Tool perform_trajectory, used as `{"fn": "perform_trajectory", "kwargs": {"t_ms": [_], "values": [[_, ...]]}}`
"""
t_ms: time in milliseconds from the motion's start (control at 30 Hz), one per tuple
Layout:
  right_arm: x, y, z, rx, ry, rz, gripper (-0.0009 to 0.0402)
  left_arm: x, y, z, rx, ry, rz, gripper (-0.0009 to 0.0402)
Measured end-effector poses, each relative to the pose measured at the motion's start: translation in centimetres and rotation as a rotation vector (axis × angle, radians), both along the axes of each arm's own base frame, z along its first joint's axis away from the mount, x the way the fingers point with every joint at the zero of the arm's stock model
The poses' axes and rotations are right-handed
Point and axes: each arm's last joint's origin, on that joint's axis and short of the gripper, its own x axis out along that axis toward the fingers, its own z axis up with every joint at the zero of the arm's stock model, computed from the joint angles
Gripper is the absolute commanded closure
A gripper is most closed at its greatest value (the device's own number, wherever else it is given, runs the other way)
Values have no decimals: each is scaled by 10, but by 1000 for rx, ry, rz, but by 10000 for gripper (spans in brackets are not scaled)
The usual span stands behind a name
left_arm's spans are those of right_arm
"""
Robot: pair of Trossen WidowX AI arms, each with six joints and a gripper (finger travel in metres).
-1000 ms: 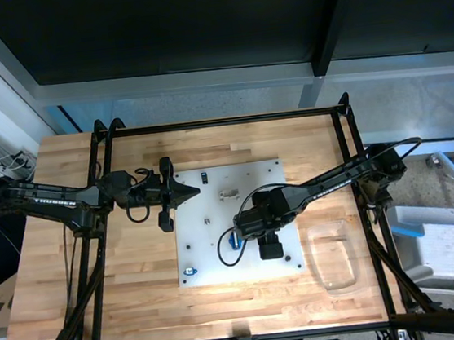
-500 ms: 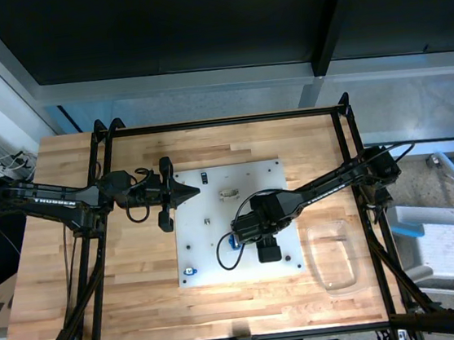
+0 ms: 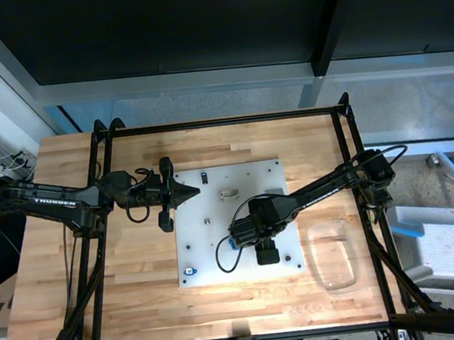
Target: Pick the 16mm cylinder and place it in the container
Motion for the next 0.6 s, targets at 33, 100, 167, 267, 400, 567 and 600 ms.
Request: {"fn": "perform_trajectory", "kwargs": {"t_ms": [33, 100, 167, 267, 400, 567, 600], "values": [[0, 0, -1, -1, 3, 0, 201, 0, 0, 0, 0, -1, 0, 393], [1, 0, -4, -3, 12, 0, 201, 0, 0, 0, 0, 0, 0, 393], [2, 1, -7, -4, 19, 0, 201, 0, 0, 0, 0, -1, 0, 393], [2, 1, -9, -5, 24, 0, 201, 0, 0, 0, 0, 0, 0, 393], [2, 1, -10, -6, 25, 0, 201, 0, 0, 0, 0, 0, 0, 393], [2, 1, -10, -1, 27, 1, 211, 0, 0, 0, 0, -1, 0, 393], [2, 1, -10, -1, 26, 1, 218, 0, 0, 0, 0, 0, 0, 393]]}}
